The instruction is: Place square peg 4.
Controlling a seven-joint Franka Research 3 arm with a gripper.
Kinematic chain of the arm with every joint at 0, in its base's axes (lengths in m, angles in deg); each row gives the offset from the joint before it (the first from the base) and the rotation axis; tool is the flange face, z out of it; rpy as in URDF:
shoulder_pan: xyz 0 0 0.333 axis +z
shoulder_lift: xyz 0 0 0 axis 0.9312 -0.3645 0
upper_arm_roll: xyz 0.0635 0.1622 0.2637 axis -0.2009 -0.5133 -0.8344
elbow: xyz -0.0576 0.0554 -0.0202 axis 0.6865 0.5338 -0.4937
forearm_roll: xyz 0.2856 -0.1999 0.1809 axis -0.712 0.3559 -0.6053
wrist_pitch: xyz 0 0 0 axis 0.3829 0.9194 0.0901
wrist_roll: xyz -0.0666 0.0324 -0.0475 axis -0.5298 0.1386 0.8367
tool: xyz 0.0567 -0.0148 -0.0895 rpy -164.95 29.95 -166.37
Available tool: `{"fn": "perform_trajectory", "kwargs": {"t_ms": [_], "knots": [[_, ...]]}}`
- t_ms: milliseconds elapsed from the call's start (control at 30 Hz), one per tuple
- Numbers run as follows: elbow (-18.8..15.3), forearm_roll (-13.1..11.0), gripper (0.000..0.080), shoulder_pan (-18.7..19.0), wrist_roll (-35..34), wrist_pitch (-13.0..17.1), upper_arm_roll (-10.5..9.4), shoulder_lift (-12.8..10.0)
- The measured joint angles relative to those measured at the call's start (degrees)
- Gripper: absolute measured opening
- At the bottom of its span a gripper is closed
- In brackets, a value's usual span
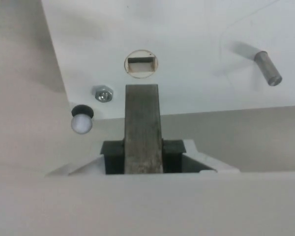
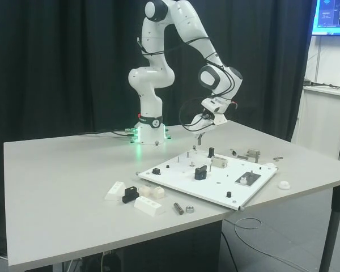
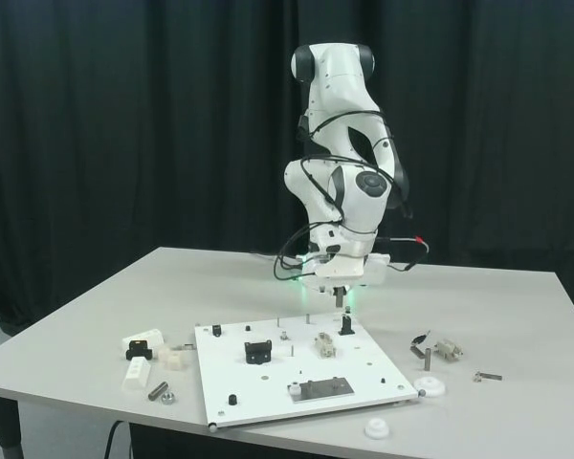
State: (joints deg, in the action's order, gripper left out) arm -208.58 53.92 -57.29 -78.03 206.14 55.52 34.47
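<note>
My gripper [image 1: 143,158] is shut on a grey square peg [image 1: 143,127] that points down toward the white board [image 1: 196,34]. Just beyond the peg's tip in the wrist view is a round insert with a square hole [image 1: 140,64]; the peg hangs above it and does not touch it. Both room views show the gripper [image 2: 199,134] [image 3: 341,291] hovering a little above the far edge of the board [image 2: 215,187] [image 3: 268,382], with the peg [image 3: 341,298] sticking out below the fingers.
On the board near the hole are a nut [image 1: 103,94], a black-and-white knob [image 1: 82,119] and a grey round pin [image 1: 268,68]. A black upright part [image 3: 345,325] stands close below the gripper. Loose white blocks [image 2: 141,195] lie beside the board; small parts [image 3: 440,349] lie on the other side.
</note>
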Motion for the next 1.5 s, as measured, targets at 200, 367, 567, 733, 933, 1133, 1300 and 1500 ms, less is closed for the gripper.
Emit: {"fn": "perform_trajectory", "kwargs": {"t_ms": [200, 367, 567, 733, 933, 1133, 1300, 1500], "knots": [[0.0, 0.0, 0.0154, 0.0, 0.0, -0.3, 0.00, 0.8], [0.1, 0.0, 0.0154, 0.0, 0.0, -0.6, -0.03, 1.3], [0.1, 0.0, 0.0154, 0.0, 0.0, -0.7, -0.08, 1.6], [0.1, 0.0, 0.0154, 0.0, 0.0, -0.7, -0.11, 1.7], [0.1, 0.0, 0.0154, 0.0, 0.0, -0.7, -0.13, 1.8], [0.1, 0.0, 0.0154, 0.0, 0.0, -0.7, -0.13, 1.8], [0.2, 0.0, 0.0154, 0.0, 0.0, -0.7, -0.19, 1.8], [0.6, -0.1, 0.0154, 0.1, -0.3, -0.5, -1.05, 1.8]]}}
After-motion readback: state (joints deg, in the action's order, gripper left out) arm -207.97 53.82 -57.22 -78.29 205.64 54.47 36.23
